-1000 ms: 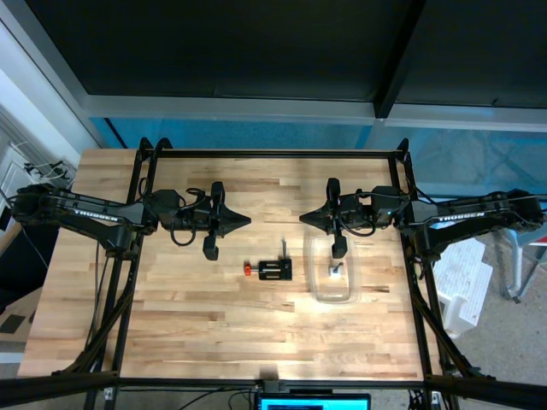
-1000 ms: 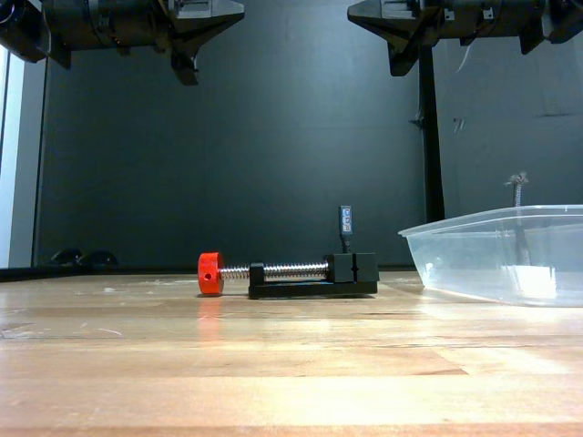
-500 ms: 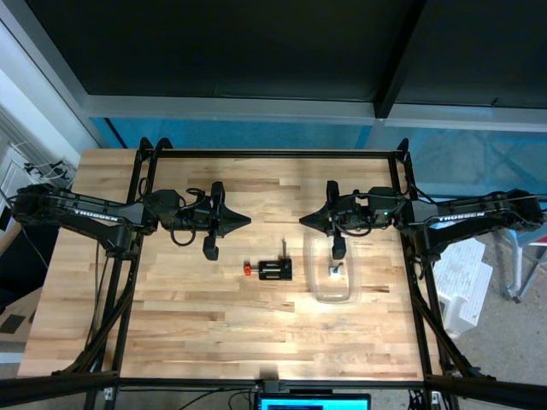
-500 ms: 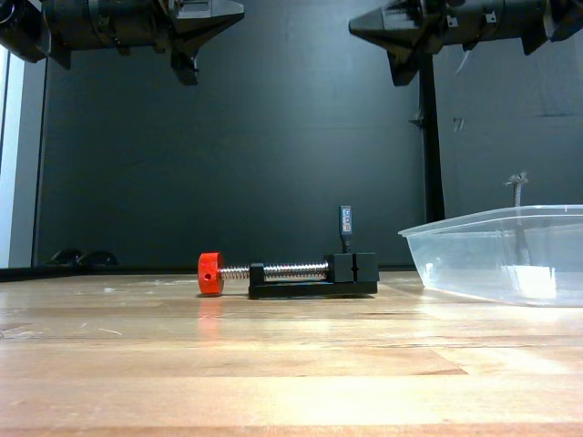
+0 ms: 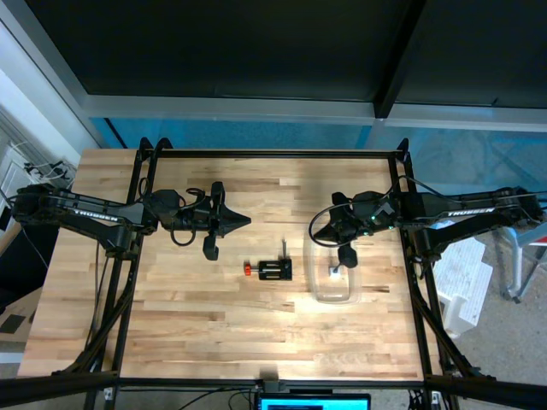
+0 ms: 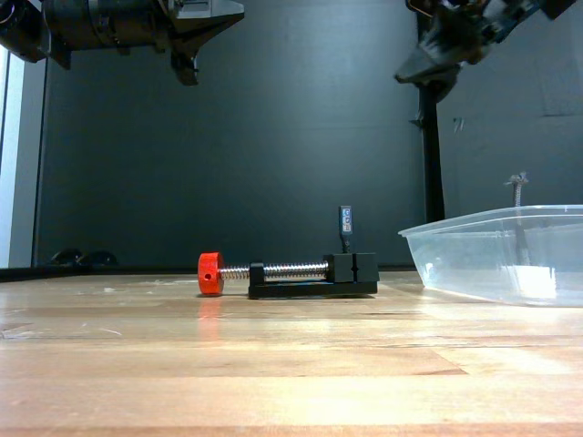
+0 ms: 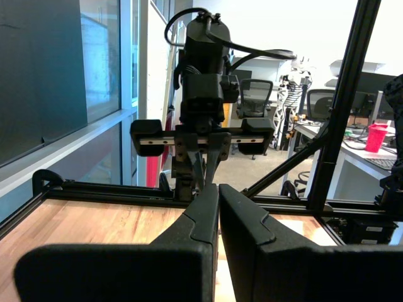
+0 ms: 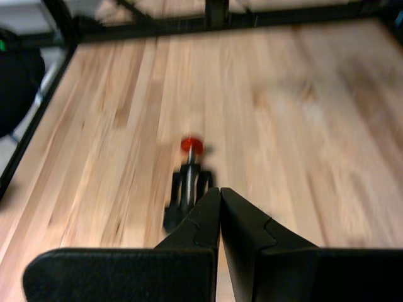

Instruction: Pick the usb-c connector and install on the hub

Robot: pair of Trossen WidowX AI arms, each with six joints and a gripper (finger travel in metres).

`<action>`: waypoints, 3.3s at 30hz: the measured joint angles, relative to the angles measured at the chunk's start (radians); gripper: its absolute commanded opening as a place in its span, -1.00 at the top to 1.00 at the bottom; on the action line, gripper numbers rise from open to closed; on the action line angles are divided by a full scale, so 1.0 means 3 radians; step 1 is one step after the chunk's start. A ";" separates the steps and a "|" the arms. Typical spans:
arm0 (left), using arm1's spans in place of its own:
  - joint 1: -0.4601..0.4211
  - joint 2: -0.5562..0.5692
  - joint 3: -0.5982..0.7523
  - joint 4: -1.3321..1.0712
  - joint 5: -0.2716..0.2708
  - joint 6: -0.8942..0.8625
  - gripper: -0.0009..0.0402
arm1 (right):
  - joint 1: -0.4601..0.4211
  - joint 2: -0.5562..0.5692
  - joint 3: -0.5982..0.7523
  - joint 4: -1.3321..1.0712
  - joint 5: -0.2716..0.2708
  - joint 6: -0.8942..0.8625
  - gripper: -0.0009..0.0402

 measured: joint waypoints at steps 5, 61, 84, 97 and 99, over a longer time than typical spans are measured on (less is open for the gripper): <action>0.0000 0.0000 0.0000 0.0000 0.0000 0.0000 0.96 | 0.0151 0.0036 0.0216 -0.0619 0.0229 0.0118 0.96; 0.0000 0.0000 0.0000 0.0000 -0.0001 -0.0001 0.96 | 0.0584 0.0586 0.0431 -0.2108 0.0261 0.0483 0.35; 0.0000 0.0000 0.0000 -0.0001 -0.0001 -0.0001 0.96 | 0.0704 0.0839 -0.0018 -0.1493 0.0262 0.0656 0.00; 0.0000 0.0000 0.0000 0.0001 0.0000 -0.0001 0.96 | 0.0730 0.0898 -0.0159 -0.1251 0.0263 0.0685 0.00; 0.0000 0.0000 0.0000 -0.0001 -0.0001 0.0000 0.96 | 0.0734 0.0898 -0.0181 -0.1208 0.0263 0.0685 0.00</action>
